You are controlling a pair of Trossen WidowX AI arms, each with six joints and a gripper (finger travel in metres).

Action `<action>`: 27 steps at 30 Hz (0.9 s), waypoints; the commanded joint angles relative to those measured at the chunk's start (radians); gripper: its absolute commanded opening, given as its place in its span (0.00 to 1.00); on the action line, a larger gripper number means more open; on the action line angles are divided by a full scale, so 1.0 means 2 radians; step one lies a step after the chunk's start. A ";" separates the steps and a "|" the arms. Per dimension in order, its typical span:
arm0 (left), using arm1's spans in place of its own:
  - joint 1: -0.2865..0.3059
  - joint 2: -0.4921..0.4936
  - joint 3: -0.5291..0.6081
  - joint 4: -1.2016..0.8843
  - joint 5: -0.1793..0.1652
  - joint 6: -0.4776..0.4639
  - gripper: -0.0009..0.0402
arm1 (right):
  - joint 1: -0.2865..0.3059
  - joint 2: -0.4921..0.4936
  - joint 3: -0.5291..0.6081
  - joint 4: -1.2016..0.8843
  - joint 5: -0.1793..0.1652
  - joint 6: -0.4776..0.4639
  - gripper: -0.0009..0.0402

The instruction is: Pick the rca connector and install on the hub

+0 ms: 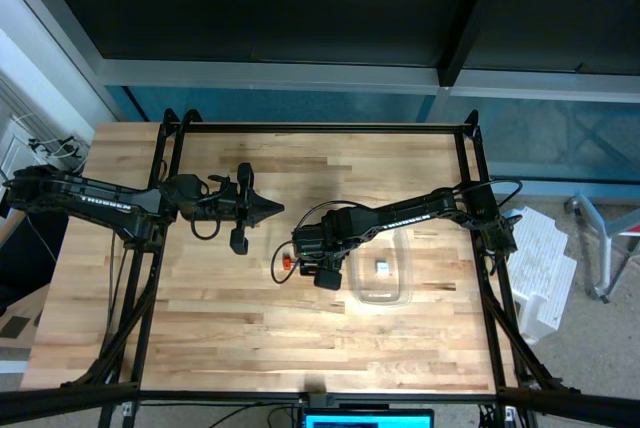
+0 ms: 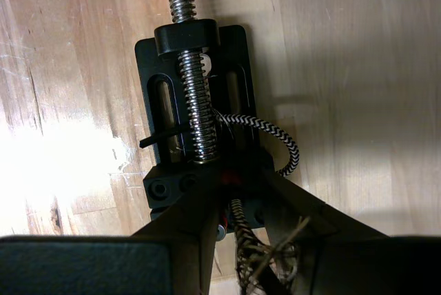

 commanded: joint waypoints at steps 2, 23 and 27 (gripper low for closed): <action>0.000 0.000 0.000 0.000 0.000 0.000 0.02 | 0.000 0.000 -0.001 -0.001 0.000 -0.001 0.15; 0.000 0.000 0.000 0.000 0.000 0.000 0.02 | -0.002 -0.004 0.013 -0.008 0.001 -0.011 0.02; 0.000 0.000 0.000 0.000 0.000 0.000 0.02 | -0.002 -0.007 0.018 -0.020 0.001 -0.021 0.02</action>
